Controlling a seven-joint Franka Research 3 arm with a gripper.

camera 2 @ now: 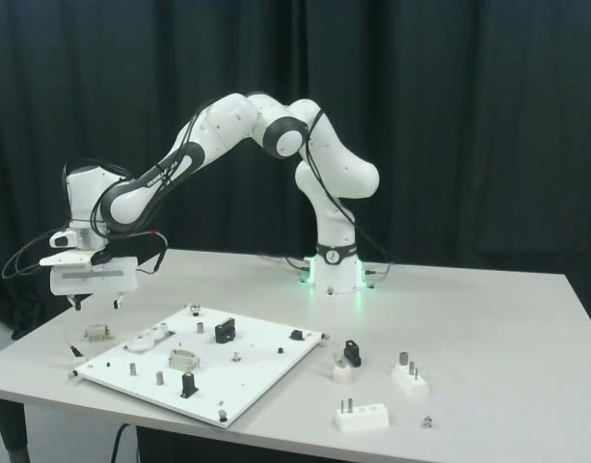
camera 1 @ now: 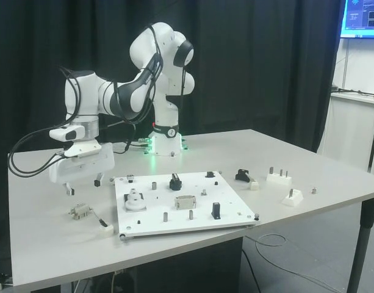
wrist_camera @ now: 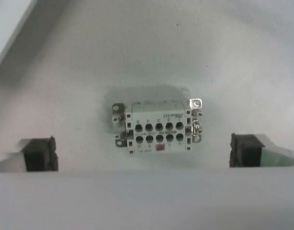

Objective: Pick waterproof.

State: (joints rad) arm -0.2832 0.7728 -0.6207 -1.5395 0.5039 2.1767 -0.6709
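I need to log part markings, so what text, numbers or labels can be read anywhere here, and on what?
Nothing can be read for certain.
Connector: small print above, between and below its two rows of holes, too blurred to read.
Monitor in the first room view's corner: lines of text, too small to read.
White board, arm: no markings visible.

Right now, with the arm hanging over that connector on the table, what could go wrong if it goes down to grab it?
1. The connector lies loose on the grey table, so a slightly off-centre closing of the open jaws of the gripper could push or twist it.
2. The white board lies close beside it; a sideways drift might clip its edge.
3. A small white part lies near the connector and might get bumped.
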